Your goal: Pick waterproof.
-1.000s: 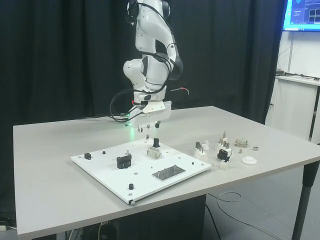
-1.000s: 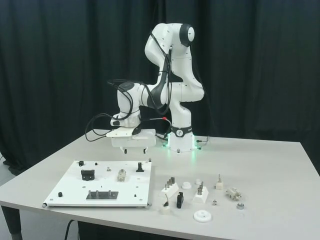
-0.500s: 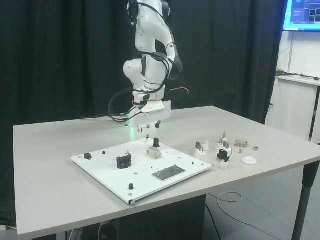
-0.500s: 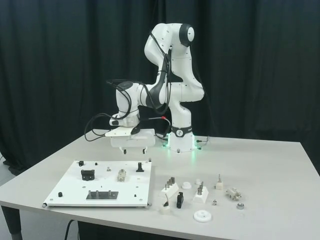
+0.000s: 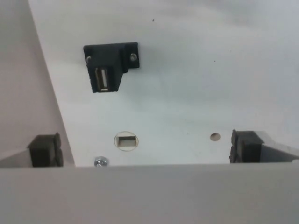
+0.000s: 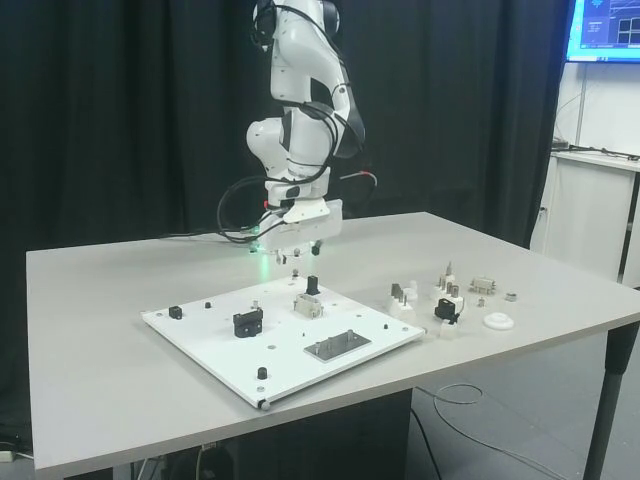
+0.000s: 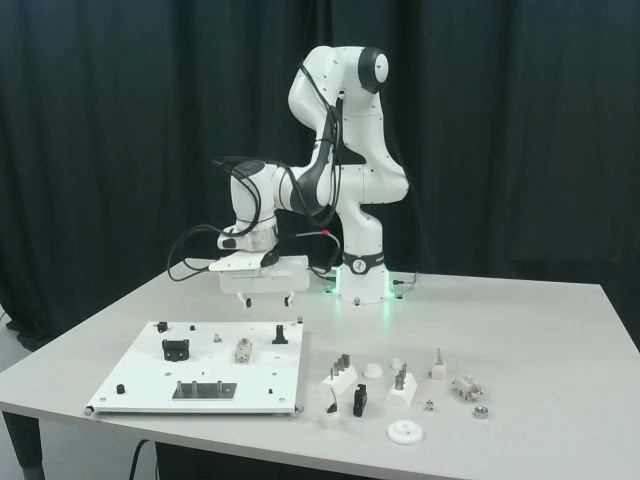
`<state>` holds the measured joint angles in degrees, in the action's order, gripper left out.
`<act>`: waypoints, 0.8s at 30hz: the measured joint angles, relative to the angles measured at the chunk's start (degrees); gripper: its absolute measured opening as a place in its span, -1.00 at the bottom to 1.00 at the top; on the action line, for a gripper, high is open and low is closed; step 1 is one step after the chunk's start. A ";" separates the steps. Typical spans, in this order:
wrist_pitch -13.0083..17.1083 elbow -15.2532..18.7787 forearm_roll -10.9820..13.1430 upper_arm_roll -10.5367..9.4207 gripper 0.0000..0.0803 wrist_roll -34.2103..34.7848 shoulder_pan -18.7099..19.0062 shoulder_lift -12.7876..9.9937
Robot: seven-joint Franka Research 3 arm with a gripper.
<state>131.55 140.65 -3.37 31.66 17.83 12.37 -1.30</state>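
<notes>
Hovering above the far edge of the white board (image 7: 140,375), the gripper (image 5: 145,148) has its two black fingertips (image 5: 45,149) spread wide with nothing between them. In the wrist view a black USB socket (image 5: 110,66) screwed to the board lies just beyond the open span. No part here can be named the waterproof connector with certainty. My best guess is the black connector (image 7: 359,400) standing among the loose parts on the grey table (image 7: 540,340), off the board. In the second room view it lies at about 4 o'clock from the gripper and well apart, so the coming move is probably a sideways carry before any descent. Its long axis is too small to read.
</notes>
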 joint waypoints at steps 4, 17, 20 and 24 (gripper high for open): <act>0.00 0.00 0.78 -0.11 0.99 -0.43 0.00 0.41; -0.08 -0.17 4.53 -1.19 0.99 -0.56 1.48 2.01; -0.09 -0.25 6.05 -1.54 0.99 0.28 2.27 2.22; -0.09 -0.39 7.57 -2.26 0.99 3.21 3.46 2.37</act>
<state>131.46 140.26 4.20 29.40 21.04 15.83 1.07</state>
